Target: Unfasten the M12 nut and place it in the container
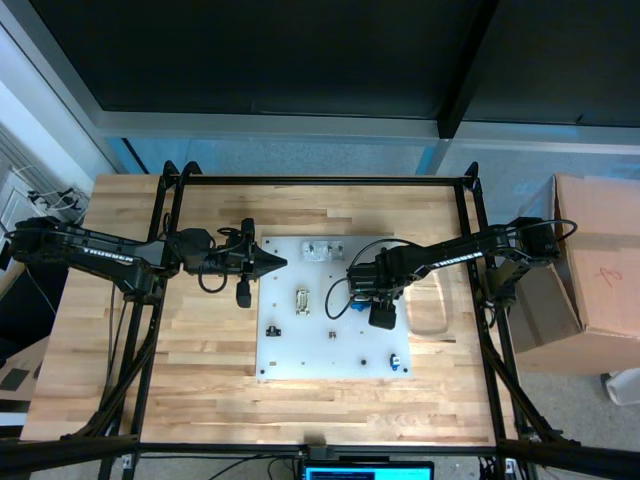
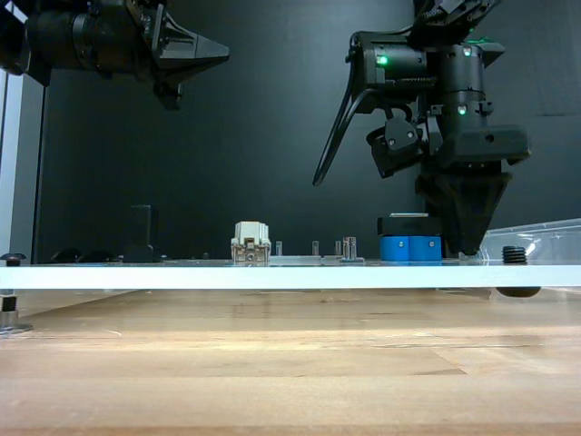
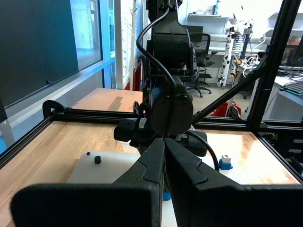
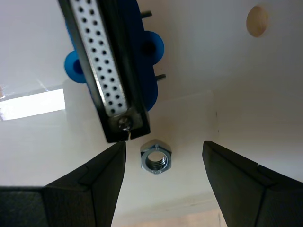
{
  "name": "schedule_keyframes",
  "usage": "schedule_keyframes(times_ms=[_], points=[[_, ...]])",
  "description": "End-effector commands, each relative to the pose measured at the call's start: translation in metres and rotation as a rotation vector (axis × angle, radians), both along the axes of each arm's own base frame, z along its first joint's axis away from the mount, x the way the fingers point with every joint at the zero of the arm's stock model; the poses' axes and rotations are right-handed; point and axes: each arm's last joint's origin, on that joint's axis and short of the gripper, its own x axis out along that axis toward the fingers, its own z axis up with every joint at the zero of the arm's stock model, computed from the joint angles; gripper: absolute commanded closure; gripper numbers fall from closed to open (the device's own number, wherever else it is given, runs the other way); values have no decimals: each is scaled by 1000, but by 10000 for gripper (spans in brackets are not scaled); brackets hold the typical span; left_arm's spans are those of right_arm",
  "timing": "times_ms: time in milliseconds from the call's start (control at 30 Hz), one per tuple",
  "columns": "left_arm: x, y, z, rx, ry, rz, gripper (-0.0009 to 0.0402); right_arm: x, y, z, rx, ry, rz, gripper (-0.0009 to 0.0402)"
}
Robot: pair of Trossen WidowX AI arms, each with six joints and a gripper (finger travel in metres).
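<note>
Nearest the worktop's front edge, the black ribbed stud stands bare on the white board with its ribs showing, so the unfastening part looks done. The carry to the container is left. The M12 nut lies flat and free on the board, hole upward, close beside the end of a blue connector; it is neither on its stud nor in the container. The right gripper points straight down at the board directly over the nut. It is wide open, its fingers to either side of the nut with a clear gap on both, touching nothing. My guess is that the next step is to close on the nut and lift it. The clear container lies on the worktop at about 3 o'clock from this gripper, just off the board's right edge, and appears to hold nothing. Farther back, at the board's 9 o'clock side, the left gripper hangs high above the board's left edge, pointing inward with its fingers pressed together and holding nothing.
</note>
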Motion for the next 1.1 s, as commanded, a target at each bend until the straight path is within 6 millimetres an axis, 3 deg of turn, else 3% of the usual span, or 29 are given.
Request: schedule_keyframes(times_ms=[33, 267, 833, 1100], points=[[0, 0, 0, 0, 0, 0, 393, -2, 0, -3, -1, 10, 4, 170], [0, 0, 0, 0, 0, 0, 393, -3, 0, -3, -1, 13, 5, 201], [0, 0, 0, 0, 0, 0, 393, -2, 0, -2, 0, -2, 9, 393], [0, 0, 0, 0, 0, 0, 393, -3, 0, 21, 1, -39, 16, 379]])
